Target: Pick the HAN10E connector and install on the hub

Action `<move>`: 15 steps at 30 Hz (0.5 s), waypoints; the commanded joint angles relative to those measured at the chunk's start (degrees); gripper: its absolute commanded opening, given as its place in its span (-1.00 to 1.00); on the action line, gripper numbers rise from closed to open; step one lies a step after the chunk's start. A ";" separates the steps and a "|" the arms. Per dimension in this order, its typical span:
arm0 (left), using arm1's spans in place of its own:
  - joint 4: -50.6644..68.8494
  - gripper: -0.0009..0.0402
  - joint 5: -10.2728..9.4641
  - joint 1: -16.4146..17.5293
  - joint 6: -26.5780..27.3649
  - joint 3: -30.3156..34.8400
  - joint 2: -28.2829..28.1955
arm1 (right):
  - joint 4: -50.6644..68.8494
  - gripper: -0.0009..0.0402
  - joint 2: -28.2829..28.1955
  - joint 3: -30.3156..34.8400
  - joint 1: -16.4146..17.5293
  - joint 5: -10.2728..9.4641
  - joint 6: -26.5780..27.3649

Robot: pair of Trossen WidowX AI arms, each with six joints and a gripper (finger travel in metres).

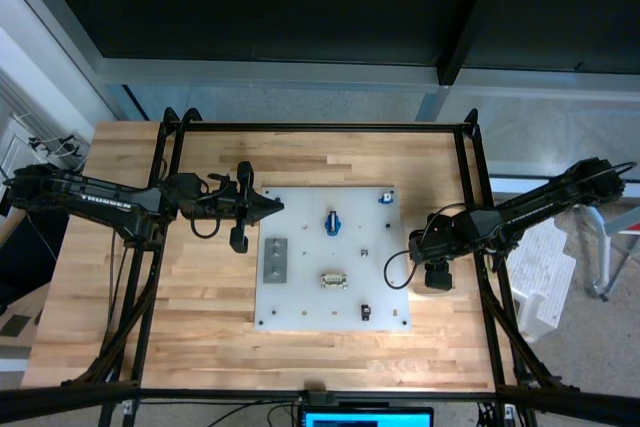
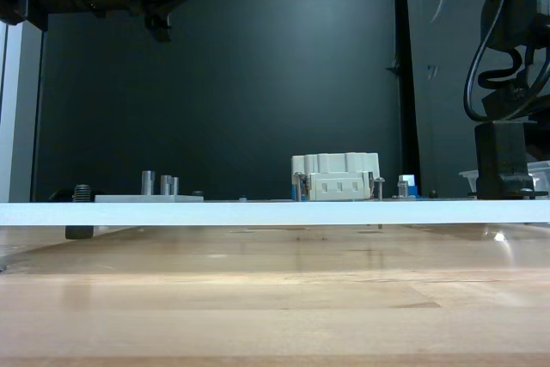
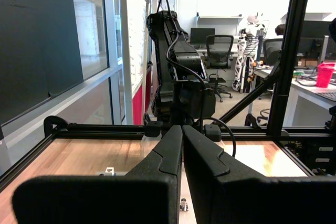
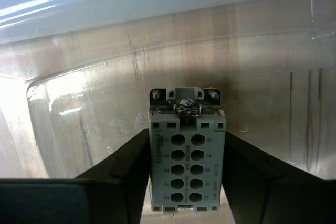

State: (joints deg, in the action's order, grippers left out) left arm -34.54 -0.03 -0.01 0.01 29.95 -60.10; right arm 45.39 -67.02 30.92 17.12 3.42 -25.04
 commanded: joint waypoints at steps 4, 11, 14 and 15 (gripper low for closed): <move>-0.02 -0.96 0.00 0.00 -0.02 0.00 0.00 | 0.00 -0.61 0.07 0.07 0.02 -0.48 -0.04; -0.02 -0.96 0.00 0.00 -0.02 0.00 0.00 | -0.68 -0.87 0.17 0.07 0.02 -0.42 -0.04; -0.02 -0.96 0.00 0.00 -0.02 0.00 0.00 | -0.44 -0.94 0.20 0.37 0.00 -0.50 -0.04; -0.02 -0.96 0.00 0.00 -0.02 0.00 0.00 | 0.09 -0.96 0.31 0.81 0.00 -0.48 -0.04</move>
